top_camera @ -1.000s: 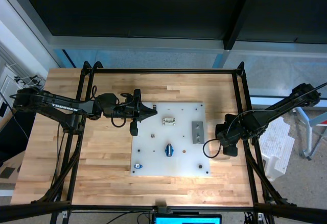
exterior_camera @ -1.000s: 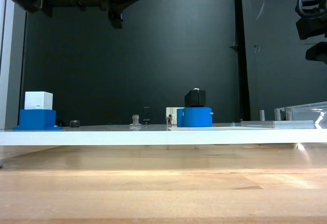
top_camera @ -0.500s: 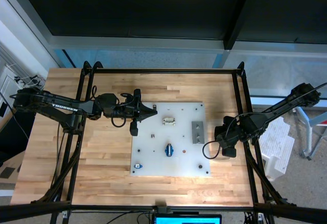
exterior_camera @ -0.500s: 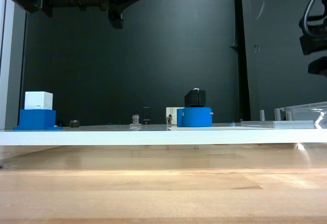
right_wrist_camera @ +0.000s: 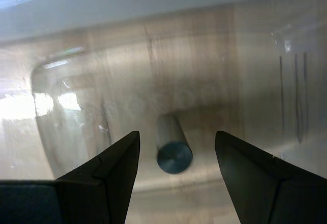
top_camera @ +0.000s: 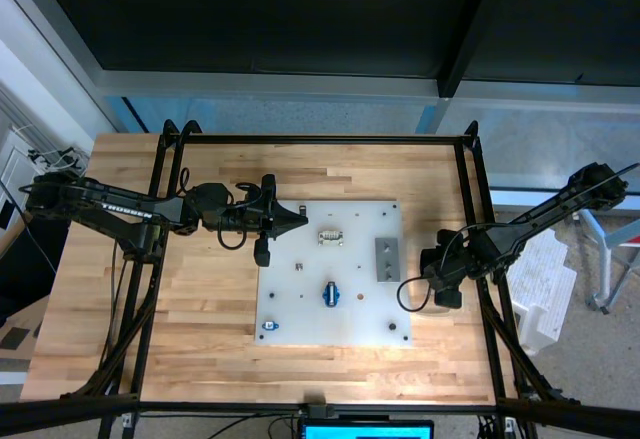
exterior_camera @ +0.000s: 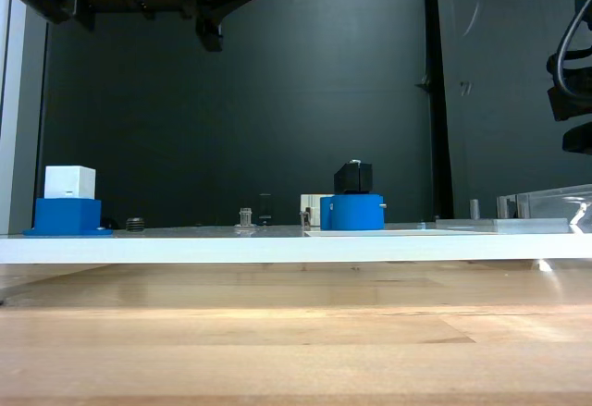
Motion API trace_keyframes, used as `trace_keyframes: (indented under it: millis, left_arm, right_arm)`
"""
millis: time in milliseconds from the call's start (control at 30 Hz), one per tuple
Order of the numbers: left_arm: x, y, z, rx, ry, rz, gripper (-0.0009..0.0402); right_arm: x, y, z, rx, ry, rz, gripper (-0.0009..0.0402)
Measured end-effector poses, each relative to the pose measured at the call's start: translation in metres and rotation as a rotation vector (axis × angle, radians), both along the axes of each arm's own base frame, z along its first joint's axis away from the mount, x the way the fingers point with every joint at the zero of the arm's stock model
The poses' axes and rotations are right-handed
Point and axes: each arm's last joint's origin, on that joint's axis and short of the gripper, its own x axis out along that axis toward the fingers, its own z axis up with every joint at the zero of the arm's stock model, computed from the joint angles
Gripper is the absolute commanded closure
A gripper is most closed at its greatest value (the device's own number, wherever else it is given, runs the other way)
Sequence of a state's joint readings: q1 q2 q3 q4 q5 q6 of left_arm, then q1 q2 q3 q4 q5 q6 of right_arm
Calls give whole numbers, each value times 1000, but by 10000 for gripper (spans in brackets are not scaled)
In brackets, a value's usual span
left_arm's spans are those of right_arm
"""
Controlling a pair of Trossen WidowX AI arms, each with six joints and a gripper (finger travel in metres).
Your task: Pick the 16mm cylinder and install on the taskboard
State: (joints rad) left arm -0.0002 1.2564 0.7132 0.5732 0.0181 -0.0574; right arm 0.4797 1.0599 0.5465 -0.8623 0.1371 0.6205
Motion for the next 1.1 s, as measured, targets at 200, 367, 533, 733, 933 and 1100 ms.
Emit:
trace_keyframes:
  millis: [200, 367, 533, 733, 933, 1100]
  left_arm:
    - [0, 0, 0, 0, 0, 0, 393]
    - [0, 0, 0, 0, 0, 0, 393]
    - [0, 0, 0, 0, 1, 0, 393]
    - [0, 0, 0, 0, 1, 0, 393]
    - [0, 0, 0, 0, 1, 0, 393]
    - [0, 0, 0, 0, 0, 0, 393]
  right_arm:
    - [1, 1, 0, 7, -14, 0, 206]
    - [1, 1, 0, 9, -11, 1, 220]
    - [1, 1, 0, 10, -5, 1, 235]
    - [0, 1, 0, 9, -3, 2, 255]
    - [0, 1, 0, 9, -3, 3, 280]
    - [0, 1, 0, 9, -3, 3, 309]
